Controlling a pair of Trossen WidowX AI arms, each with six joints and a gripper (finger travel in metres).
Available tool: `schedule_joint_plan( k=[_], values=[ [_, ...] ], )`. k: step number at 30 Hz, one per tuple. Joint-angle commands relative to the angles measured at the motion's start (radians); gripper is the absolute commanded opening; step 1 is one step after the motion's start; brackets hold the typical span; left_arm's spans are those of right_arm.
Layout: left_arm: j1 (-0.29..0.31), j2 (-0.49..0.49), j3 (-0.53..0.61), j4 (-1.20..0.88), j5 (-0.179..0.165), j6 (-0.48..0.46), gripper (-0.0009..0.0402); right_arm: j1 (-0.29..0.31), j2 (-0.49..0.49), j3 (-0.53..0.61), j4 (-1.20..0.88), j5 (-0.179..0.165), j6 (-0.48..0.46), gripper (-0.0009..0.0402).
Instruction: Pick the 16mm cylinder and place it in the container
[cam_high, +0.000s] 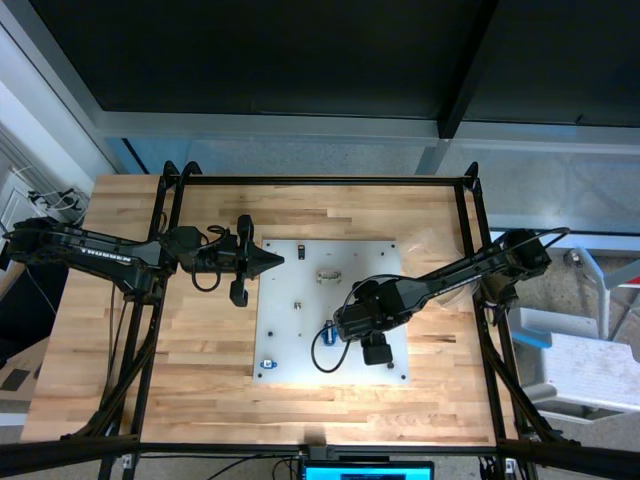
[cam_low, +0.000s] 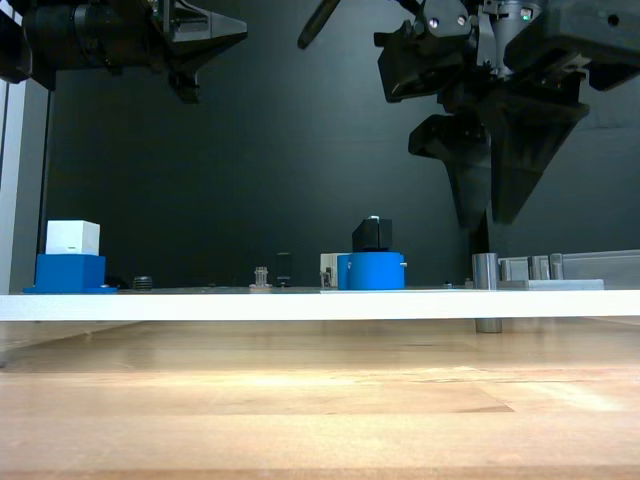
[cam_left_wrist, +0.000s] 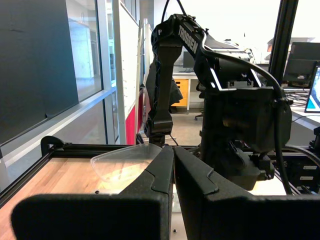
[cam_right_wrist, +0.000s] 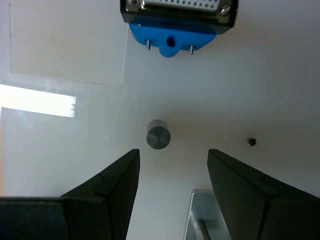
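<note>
The 16mm cylinder (cam_right_wrist: 158, 136) is a small silvery round peg standing upright on the white board (cam_right_wrist: 60, 45). In the low view the cylinder (cam_low: 485, 270) stands at the board's right part. My right gripper (cam_right_wrist: 173, 155) hangs open a little above it, one finger on each side, touching nothing; the low view shows the right gripper (cam_low: 492, 215) pointing down over the peg. The container (cam_high: 425, 246), a clear plastic tub, sits on the wood beyond the board's far right corner, also seen as the container (cam_left_wrist: 125, 164). My left gripper (cam_high: 278, 260) is shut, raised at the board's left edge.
A blue part (cam_right_wrist: 170, 42) with a black connector stands just beyond the peg. A grey metal block (cam_right_wrist: 200, 220) lies close beside it. A blue base with a white cube (cam_low: 70, 262) stands at the board's near left. Small studs dot the board (cam_high: 300, 300).
</note>
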Motion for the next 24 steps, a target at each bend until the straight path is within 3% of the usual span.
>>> schedule_joint_plan(
  k=[1,24],
  values=[
    [0.000,0.000,0.000,0.000,0.000,0.000,0.0000,0.002,0.012,0.000,0.011,0.000,-0.001,0.0188],
    [0.000,0.000,0.000,0.000,0.000,0.000,0.0000,0.011,0.091,0.000,0.055,0.000,-0.001,0.0188]
  ],
)
